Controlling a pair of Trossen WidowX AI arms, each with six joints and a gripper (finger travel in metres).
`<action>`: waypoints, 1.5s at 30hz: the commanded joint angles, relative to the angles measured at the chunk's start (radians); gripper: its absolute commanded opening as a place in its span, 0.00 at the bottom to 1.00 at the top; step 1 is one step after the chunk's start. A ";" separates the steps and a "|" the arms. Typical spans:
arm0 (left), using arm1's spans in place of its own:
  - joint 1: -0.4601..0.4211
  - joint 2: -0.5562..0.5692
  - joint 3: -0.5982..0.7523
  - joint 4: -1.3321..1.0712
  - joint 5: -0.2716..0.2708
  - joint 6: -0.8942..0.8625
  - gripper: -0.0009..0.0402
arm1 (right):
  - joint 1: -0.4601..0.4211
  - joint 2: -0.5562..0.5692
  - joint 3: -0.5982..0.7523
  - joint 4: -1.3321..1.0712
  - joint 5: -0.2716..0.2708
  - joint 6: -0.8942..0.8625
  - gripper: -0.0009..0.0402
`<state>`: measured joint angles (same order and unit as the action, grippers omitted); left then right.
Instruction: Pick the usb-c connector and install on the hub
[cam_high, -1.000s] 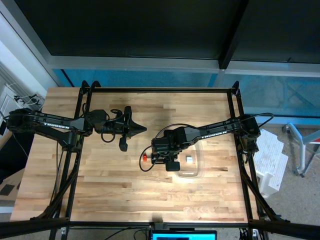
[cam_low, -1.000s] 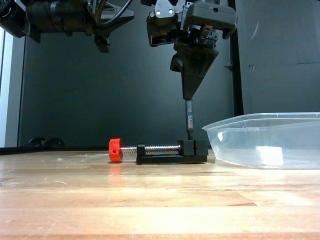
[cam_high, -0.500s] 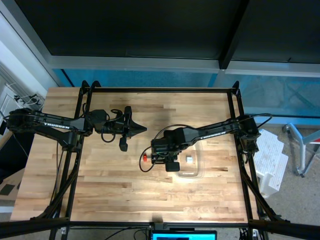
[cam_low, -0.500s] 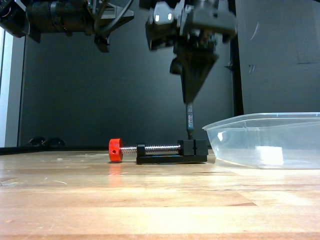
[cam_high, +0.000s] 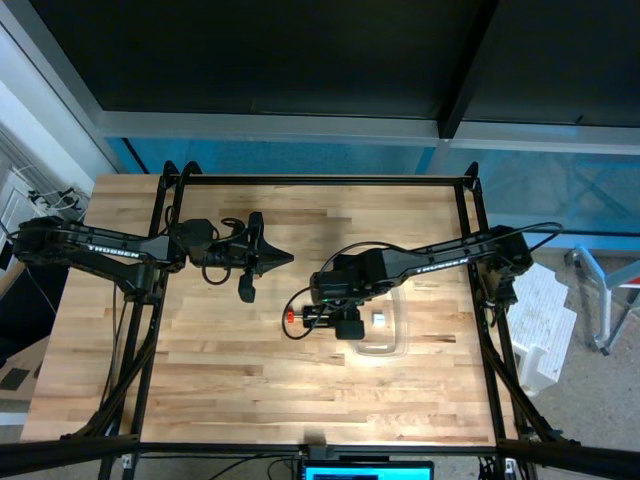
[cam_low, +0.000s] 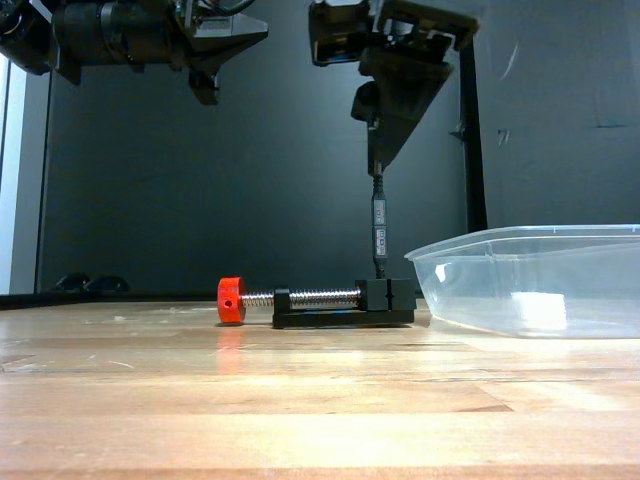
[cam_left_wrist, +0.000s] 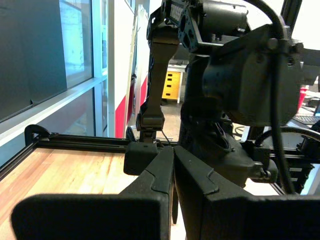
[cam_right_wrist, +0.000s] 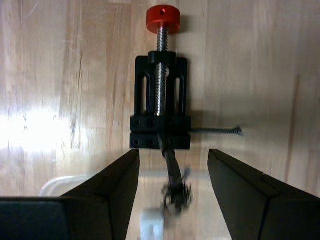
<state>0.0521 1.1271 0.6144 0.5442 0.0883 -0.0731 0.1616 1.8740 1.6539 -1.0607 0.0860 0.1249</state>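
The usb-c connector (cam_low: 378, 228) stands upright, a thin black stick whose lower end sits in the black vise (cam_low: 345, 300) with the red knob (cam_low: 230, 299). I cannot make out the hub itself. My right gripper (cam_low: 380, 150) hangs just above the connector's top, open. In the right wrist view the blurred connector (cam_right_wrist: 172, 172) rises between the spread fingers (cam_right_wrist: 120, 185) without touching either; the vise (cam_right_wrist: 160, 107) lies below. My left gripper (cam_high: 272, 258) hovers high at the back left, fingers (cam_left_wrist: 160, 172) pressed together, holding nothing.
A clear plastic tub (cam_low: 530, 280) sits directly right of the vise, with a small white piece (cam_high: 379, 319) inside. A thin black cable (cam_right_wrist: 220, 131) trails from the vise across the wood. The black frame rails (cam_high: 320, 180) border the table.
The right gripper has opened and lifted a little, letting go of the connector, which stays upright in the vise. The left arm has not moved.
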 joint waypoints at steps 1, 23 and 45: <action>0.000 0.000 0.000 0.000 0.000 0.000 0.02 | 0.000 -0.052 -0.054 0.045 0.002 0.006 0.51; 0.000 0.000 0.000 0.000 0.000 0.000 0.02 | 0.000 -0.304 -0.340 0.208 0.029 0.034 0.50; 0.000 0.000 0.000 0.000 0.000 0.000 0.02 | -0.032 -0.499 -0.495 0.448 0.027 0.004 0.39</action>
<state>0.0521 1.1275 0.6144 0.5438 0.0879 -0.0734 0.1368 1.4044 1.1839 -0.6609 0.1131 0.1398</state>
